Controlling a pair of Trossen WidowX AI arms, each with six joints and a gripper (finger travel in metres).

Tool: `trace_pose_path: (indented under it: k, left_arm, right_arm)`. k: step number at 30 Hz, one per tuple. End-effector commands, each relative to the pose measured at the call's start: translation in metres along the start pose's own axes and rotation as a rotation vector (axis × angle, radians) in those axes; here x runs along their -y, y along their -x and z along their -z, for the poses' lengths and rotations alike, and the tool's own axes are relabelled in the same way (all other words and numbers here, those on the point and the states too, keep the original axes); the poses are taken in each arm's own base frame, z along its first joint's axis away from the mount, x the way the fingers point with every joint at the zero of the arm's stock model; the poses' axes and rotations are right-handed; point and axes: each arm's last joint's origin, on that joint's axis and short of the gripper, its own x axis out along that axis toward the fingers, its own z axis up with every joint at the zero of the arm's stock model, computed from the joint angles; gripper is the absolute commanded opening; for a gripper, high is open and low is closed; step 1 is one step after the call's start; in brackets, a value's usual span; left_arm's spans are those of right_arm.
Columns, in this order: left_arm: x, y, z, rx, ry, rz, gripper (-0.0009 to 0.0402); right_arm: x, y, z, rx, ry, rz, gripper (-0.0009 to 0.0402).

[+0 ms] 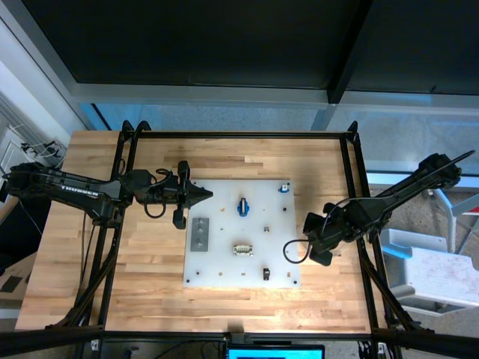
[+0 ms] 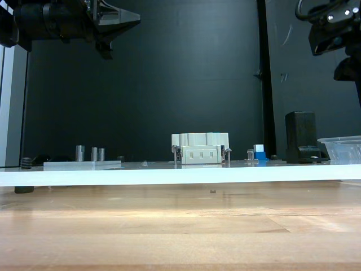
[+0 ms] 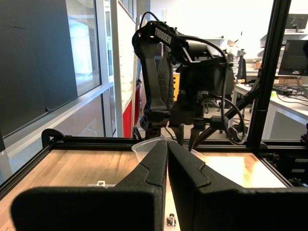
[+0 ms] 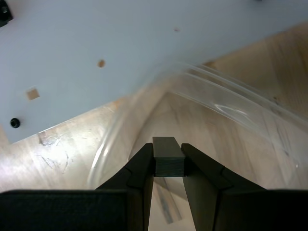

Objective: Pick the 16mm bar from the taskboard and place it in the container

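The 16mm bar (image 4: 169, 162) is a short dark grey stub clamped between the fingers of my right gripper (image 4: 168, 153). That gripper (image 1: 310, 241) hangs just off the right edge of the white taskboard (image 1: 224, 262), directly above the clear container (image 4: 219, 98). In the low view the container (image 2: 342, 149) sits on the table at the board's right end. My left gripper (image 1: 203, 193) hovers high over the board's far left corner, shut with nothing between its fingers (image 3: 155, 166).
On the board are a grey block with three holes (image 1: 200, 233), a blue part (image 1: 243, 206), a beige connector (image 1: 242, 250) and a black fitting (image 1: 266, 273). A black frame (image 1: 239, 135) rings the wooden table.
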Motion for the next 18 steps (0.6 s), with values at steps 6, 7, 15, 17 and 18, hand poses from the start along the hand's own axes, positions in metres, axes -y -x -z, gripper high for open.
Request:
trace_pose_path:
  k: [6,7,15,17,18]
  left_arm:
    - [0.000,0.000,0.000,0.001,0.000,0.000,0.0000]
    - [0.000,0.000,0.000,0.001,0.000,0.000,0.0000]
    - [0.000,0.000,0.000,0.000,0.000,0.000,0.0000]
    - [0.000,0.000,0.000,0.001,0.000,0.000,0.0000]
    - [0.000,0.000,0.000,0.001,0.000,0.000,0.0000]
  right_arm:
    - [0.023,-0.007,0.012,-0.002,-0.074,0.018,0.0006]
    - [0.026,-0.008,0.013,-0.003,-0.079,0.020,0.0006]
    - [0.041,-0.017,0.023,-0.022,-0.103,0.041,0.0025]
    - [0.043,-0.019,0.024,-0.027,-0.108,0.049,0.0036]
    - [0.043,-0.019,0.024,-0.030,-0.108,0.053,0.0042]
